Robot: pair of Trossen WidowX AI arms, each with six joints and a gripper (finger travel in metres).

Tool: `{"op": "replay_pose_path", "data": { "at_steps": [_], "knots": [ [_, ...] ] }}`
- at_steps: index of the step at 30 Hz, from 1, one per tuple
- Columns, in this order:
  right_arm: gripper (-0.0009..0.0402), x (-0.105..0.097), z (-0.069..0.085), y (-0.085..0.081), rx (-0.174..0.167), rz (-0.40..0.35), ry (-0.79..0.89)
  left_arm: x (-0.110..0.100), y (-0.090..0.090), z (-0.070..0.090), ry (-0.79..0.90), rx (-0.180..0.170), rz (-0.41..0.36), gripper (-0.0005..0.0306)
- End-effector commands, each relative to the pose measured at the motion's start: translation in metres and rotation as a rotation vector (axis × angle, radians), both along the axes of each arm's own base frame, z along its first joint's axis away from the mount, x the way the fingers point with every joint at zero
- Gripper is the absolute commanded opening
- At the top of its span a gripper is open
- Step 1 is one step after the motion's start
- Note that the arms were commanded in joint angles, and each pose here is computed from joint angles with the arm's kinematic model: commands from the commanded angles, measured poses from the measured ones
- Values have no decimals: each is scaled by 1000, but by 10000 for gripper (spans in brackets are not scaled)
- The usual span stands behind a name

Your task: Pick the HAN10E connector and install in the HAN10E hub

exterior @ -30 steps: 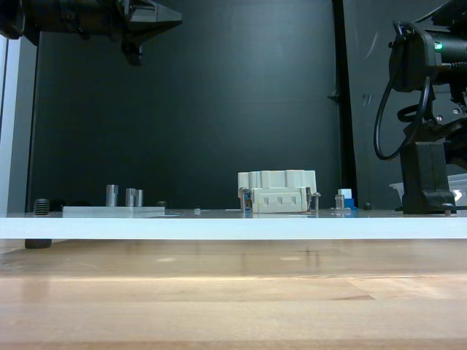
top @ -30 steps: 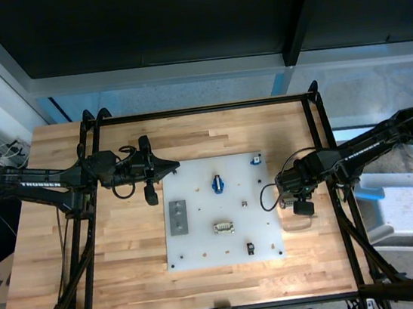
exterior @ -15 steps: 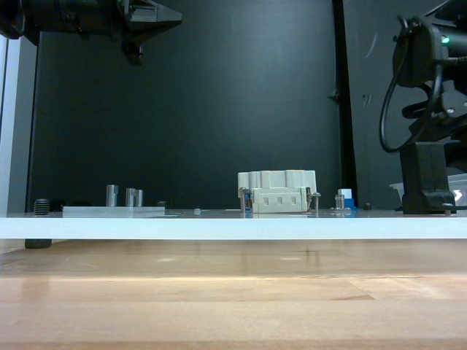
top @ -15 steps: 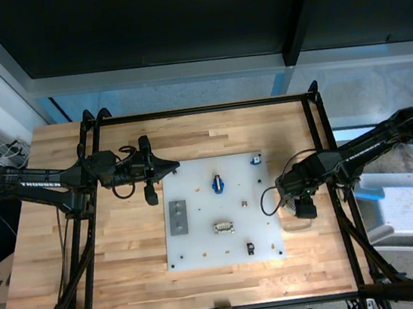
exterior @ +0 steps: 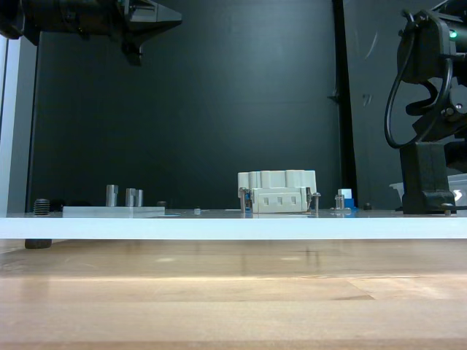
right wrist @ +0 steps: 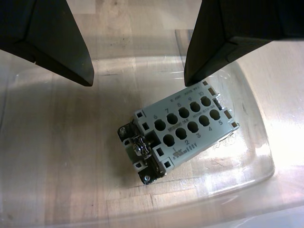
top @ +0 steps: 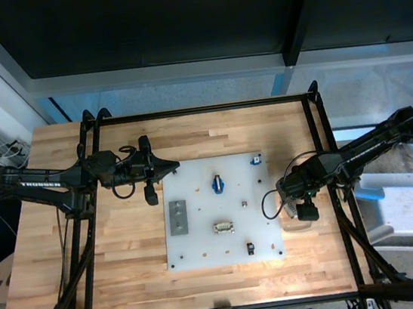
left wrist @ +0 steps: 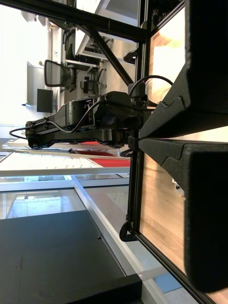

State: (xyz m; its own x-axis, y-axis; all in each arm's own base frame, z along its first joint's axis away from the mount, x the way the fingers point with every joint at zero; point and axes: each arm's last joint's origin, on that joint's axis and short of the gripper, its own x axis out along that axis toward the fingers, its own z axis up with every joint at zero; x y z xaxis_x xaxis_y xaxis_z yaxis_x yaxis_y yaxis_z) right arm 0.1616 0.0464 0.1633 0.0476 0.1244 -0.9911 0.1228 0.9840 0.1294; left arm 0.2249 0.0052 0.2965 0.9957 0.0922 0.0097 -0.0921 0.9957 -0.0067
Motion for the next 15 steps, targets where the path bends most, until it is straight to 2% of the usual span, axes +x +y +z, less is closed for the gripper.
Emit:
{"op": "replay_pose_path", "data": {
  "at_steps": [1, 15],
  "knots": [
    [254, 0, 0, 0, -1, 0, 0, 0, 0, 0, 0, 0, 0, 0],
    [252, 0, 0, 1, -3, 1, 1, 0, 0, 0, 0, 0, 0, 0]
  ]
}}
